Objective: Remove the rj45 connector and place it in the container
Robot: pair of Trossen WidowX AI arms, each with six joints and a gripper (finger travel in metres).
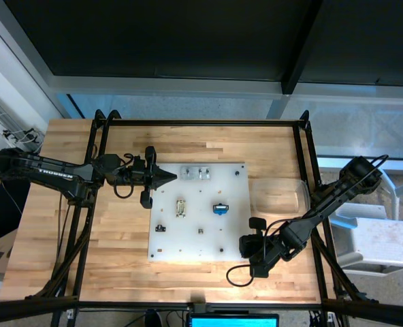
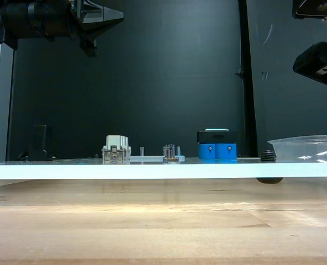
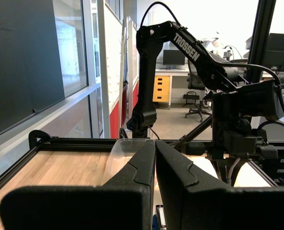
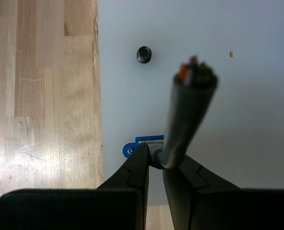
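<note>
While the left gripper (image 1: 172, 177) hung pinched shut above the far left edge of the white board (image 1: 188, 235), the right gripper (image 4: 155, 159) was clamped on the rj45 connector (image 4: 156, 152) over the board's near right corner. The connector sat between its fingertips, and the grey cable stub (image 4: 185, 110) ran lengthwise straight ahead of them, cut wires foremost. The container (image 1: 278, 196) lay beyond that gripper, apart.

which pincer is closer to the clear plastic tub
Right. The right pincer, holding the grey rj45 connector, hovers over the white board near the clear plastic tub; the left pincer hangs across the board at its left edge.
</note>
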